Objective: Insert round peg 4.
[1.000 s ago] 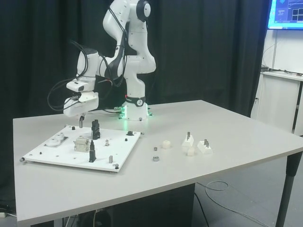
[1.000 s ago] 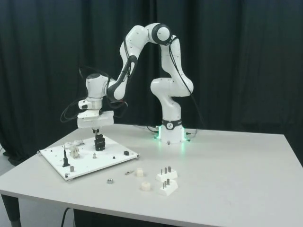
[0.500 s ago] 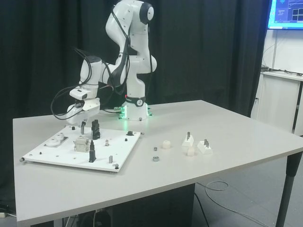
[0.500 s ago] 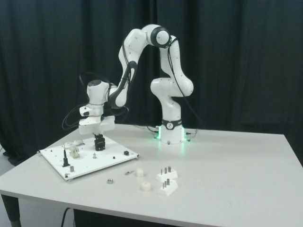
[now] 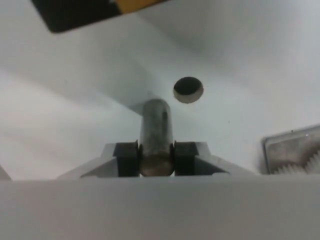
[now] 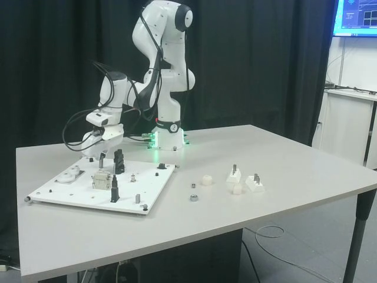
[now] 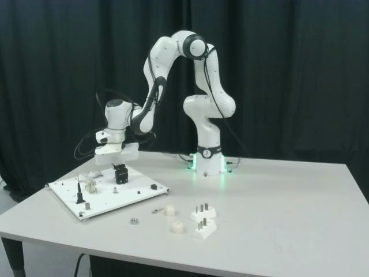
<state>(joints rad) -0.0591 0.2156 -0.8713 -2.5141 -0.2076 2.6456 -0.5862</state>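
The peg (image 5: 156, 135) is held clamped in the pincer (image 5: 156, 159), its long axis pointed down at the white board (image 5: 75, 125), with the hole (image 5: 188, 89) lying just beyond and slightly aside of its tip.

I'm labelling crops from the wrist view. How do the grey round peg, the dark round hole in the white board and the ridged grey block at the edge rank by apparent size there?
1. Grey round peg, held in the tool; it is nearest the camera, which inflates it.
2. Ridged grey block, cut off by the edge.
3. Dark round hole.
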